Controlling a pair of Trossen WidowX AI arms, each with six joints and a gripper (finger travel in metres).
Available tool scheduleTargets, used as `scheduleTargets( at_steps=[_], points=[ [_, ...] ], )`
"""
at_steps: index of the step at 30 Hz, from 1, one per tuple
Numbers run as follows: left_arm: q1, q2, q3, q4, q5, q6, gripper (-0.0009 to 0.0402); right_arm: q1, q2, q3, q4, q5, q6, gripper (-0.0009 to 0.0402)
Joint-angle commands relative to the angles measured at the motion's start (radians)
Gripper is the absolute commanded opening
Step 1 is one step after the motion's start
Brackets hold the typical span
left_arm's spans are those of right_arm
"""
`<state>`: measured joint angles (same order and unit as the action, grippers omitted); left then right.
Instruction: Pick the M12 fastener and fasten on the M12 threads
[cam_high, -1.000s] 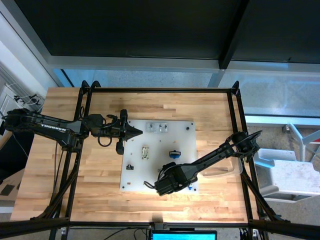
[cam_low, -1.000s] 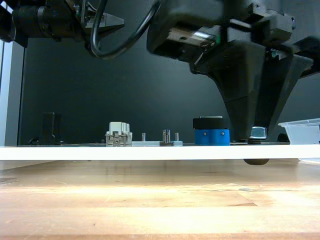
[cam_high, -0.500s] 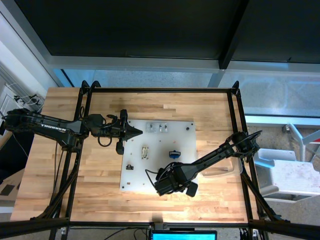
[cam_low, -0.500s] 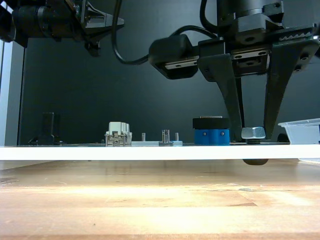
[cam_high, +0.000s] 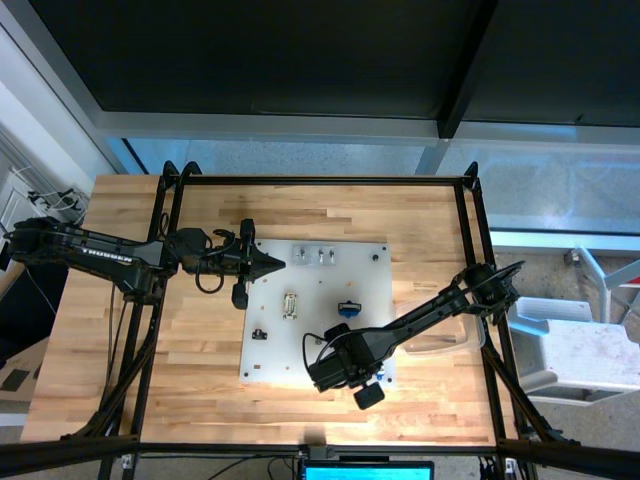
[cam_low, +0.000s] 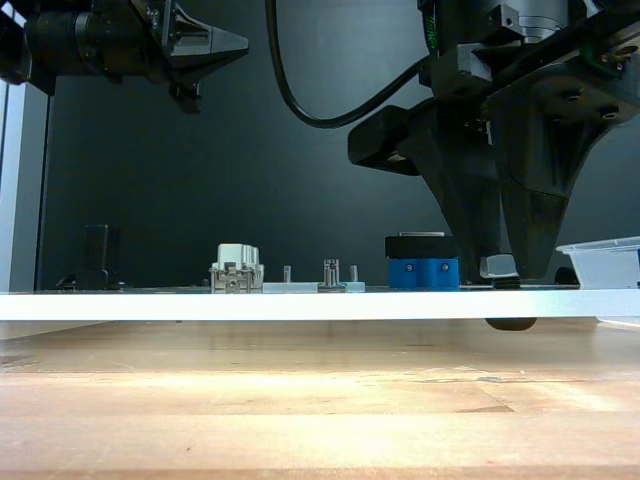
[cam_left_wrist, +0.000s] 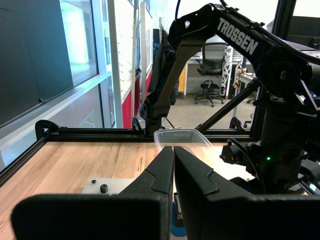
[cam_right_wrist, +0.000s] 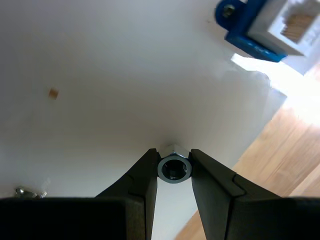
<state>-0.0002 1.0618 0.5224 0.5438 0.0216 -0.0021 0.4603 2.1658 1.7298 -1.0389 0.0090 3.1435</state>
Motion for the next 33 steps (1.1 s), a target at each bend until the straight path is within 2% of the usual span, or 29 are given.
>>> scheduleTargets(
  at_steps=[1, 17, 24, 33],
  points=[
    [0.000, 0.000, 0.000, 0.000, 0.000, 0.000, 0.0000, 0.000, 0.002, 0.000, -0.002, 0.003, 0.002, 0.0018],
    [0.000, 0.000, 0.000, 0.000, 0.000, 0.000, 0.0000, 0.000, 0.002, 0.000, 0.005, 0.000, -0.003, 0.0018],
    [0.000, 0.000, 0.000, 0.000, 0.000, 0.000, 0.0000, 0.000, 0.000, 0.001, -0.015, 0.002, -0.035, 0.0020],
    [0.000, 0.000, 0.000, 0.000, 0.000, 0.000, 0.0000, 0.001, 0.000, 0.001, -0.018, 0.006, -0.040, 0.0059]
  ],
)
